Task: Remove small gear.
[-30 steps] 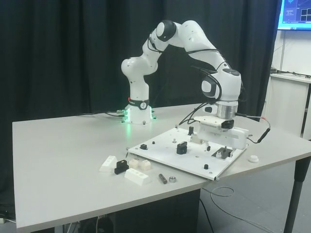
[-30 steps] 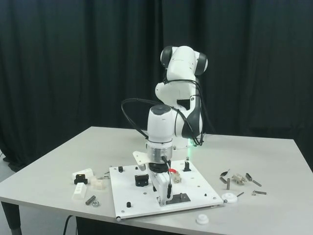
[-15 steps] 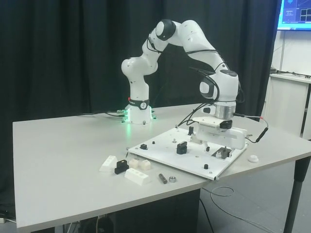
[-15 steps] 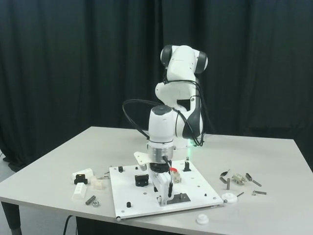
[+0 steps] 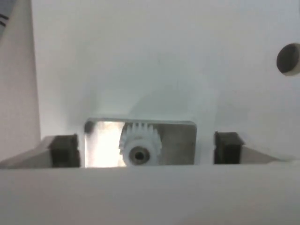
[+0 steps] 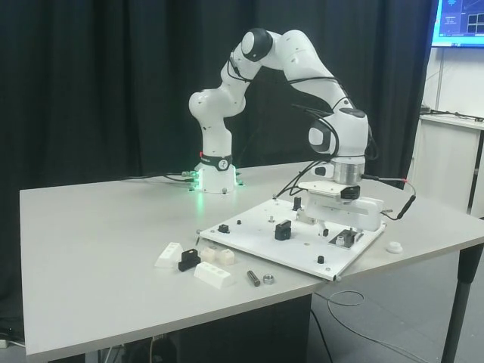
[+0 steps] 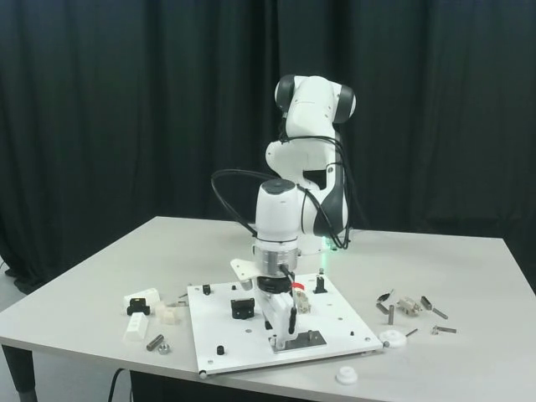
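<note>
The gripper [image 5: 145, 151] hangs over the small gear [image 5: 139, 145] with its jaws open, the two black pads [image 5: 63, 150] standing either side and well apart from the teeth. Over the last second the wrist has lifted a little and drifted toward the arm's base, yet the gear sits on its grey metal plate [image 5: 178, 140], ungripped. So, by my reading, the removal is not yet begun; this looks like lining up.

Counted: one small gear, one plate, two pads. Farther out there is one white board [image 7: 226, 347] and two loose white round parts [image 7: 390, 337] on the bench [image 7: 469, 276].
</note>
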Robot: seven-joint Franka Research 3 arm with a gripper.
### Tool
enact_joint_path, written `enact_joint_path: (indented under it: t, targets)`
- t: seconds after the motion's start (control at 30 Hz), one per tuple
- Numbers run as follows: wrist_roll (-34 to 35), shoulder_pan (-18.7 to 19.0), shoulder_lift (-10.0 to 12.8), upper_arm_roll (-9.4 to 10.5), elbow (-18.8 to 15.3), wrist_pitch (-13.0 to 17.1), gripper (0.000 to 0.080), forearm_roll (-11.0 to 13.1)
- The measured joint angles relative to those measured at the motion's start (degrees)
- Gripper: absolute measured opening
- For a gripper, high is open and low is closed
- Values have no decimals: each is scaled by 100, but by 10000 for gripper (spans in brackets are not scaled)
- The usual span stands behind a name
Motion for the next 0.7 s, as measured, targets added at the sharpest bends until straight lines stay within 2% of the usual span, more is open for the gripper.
enact_joint_path:
  t: [0.37,0.4,0.53,0.57,0.7]
  targets:
    - [0,-2,0,-3,-7,0,677,-131]
    - [0,-2,0,1,-6,6,297,-131]
    - [0,-2,8,33,-5,111,297,-132]
    - [0,-4,9,33,-5,111,139,-131]
    - [0,-5,9,35,-5,113,139,-130]
